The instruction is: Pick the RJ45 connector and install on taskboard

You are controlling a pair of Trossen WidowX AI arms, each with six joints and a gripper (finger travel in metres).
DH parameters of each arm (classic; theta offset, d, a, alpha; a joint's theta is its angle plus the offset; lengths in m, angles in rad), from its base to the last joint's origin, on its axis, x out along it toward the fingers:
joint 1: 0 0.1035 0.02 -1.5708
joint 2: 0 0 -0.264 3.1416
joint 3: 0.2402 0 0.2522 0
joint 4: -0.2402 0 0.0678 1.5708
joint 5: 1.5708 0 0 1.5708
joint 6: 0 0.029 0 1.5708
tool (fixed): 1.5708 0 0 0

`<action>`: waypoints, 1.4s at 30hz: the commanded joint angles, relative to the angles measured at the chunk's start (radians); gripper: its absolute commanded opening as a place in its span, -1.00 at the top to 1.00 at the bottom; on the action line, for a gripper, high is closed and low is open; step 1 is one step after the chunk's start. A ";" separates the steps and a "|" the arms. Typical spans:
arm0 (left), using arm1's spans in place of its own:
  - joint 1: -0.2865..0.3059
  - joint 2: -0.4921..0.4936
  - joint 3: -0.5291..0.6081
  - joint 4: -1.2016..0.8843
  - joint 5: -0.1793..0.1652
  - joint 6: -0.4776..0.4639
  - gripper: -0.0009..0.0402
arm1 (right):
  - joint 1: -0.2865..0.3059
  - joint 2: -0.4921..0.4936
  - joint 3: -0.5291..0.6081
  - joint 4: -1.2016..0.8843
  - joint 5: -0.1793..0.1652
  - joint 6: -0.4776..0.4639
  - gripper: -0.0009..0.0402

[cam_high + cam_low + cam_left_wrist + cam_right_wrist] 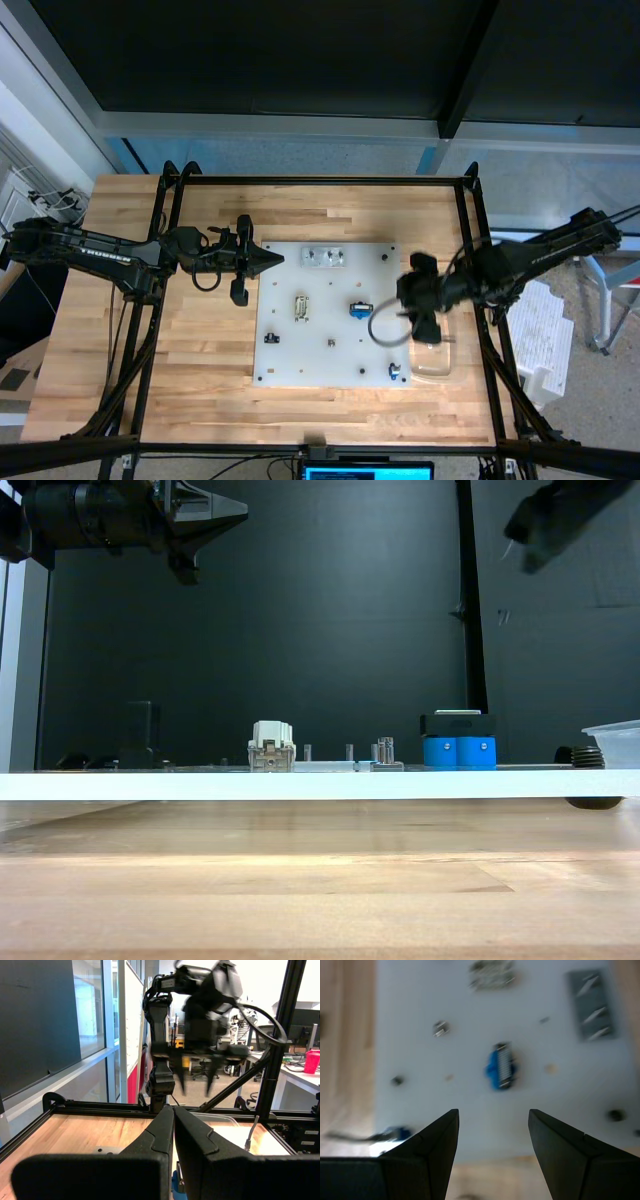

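Right hand (pixel 492 1111) apart over taskboard (pixel 420 1000), RJ45 connector (pixel 250 1138) below; left hand (pixel 173 1108) together at edge.

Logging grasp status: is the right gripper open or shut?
Open, empty: right gripper, over the right edge of the taskboard, shows spread fingers, nothing between. Left gripper, shut, hovers at its left edge.

"TROSSEN" on L arm (pixel 100 255)
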 commanded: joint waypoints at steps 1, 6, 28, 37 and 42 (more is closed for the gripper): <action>0.000 0.000 0.000 0.000 0.000 0.000 0.96 | -0.095 -0.016 0.000 0.029 0.000 -0.080 0.04; 0.000 0.000 0.000 0.000 0.000 0.000 0.96 | -0.192 -0.034 0.000 0.116 -0.021 -0.238 0.28; 0.000 0.000 0.000 0.000 0.000 0.000 0.96 | -0.383 -0.126 -0.203 0.772 -0.247 -0.381 0.96; 0.000 0.000 0.000 0.000 0.000 0.000 0.96 | -0.416 -0.137 -0.368 1.109 -0.317 -0.374 0.96; 0.000 0.000 0.000 0.000 0.000 0.000 0.96 | -0.417 -0.137 -0.434 1.247 -0.317 -0.328 0.96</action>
